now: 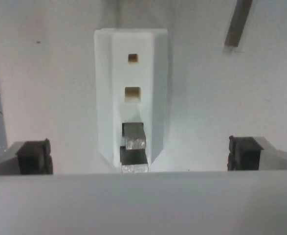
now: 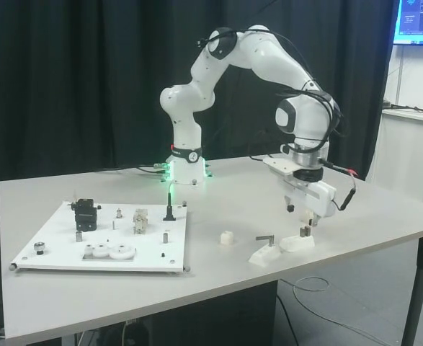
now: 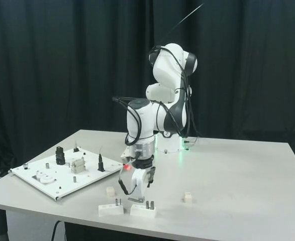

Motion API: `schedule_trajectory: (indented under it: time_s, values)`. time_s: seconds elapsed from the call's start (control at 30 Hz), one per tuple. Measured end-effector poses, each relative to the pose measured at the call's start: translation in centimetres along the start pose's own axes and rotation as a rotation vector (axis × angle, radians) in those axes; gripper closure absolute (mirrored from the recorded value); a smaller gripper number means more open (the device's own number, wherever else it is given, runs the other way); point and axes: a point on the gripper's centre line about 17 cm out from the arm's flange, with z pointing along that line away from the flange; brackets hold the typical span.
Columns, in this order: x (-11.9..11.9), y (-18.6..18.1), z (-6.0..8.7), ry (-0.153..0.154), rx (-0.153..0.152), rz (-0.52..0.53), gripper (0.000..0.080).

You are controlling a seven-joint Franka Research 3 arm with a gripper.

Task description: Pick square peg 3.

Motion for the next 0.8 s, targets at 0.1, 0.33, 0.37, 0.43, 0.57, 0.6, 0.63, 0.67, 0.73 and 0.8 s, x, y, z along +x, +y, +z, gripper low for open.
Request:
schedule_trajectory:
  time_s: [0.1,0.33,0.37,0.43,0.57,0.6,0.63,0.67,0.73,0.8]
  values:
    - [0.0,0.1,0.5,0.001,-0.007,0.000,0.0003]
    - [-0.2,0.3,1.8,0.002,-0.015,0.000,0.0003]
    - [-0.3,0.3,2.0,0.002,-0.015,0.000,0.0003]
    - [-0.4,0.2,2.4,0.001,-0.015,0.000,0.0003]
    - [-0.5,0.2,3.1,0.002,-0.014,0.000,0.0003]
    - [-0.5,0.1,3.2,0.003,-0.013,-0.001,0.0003]
    - [-0.5,0.1,3.3,0.004,-0.012,-0.001,0.0003]
    - [-0.5,0.1,3.5,0.006,-0.012,-0.001,0.0003]
    - [-0.4,0.0,3.8,0.008,-0.011,-0.001,0.0003]
    - [-0.4,0.0,4.0,0.010,-0.009,-0.001,0.0003]
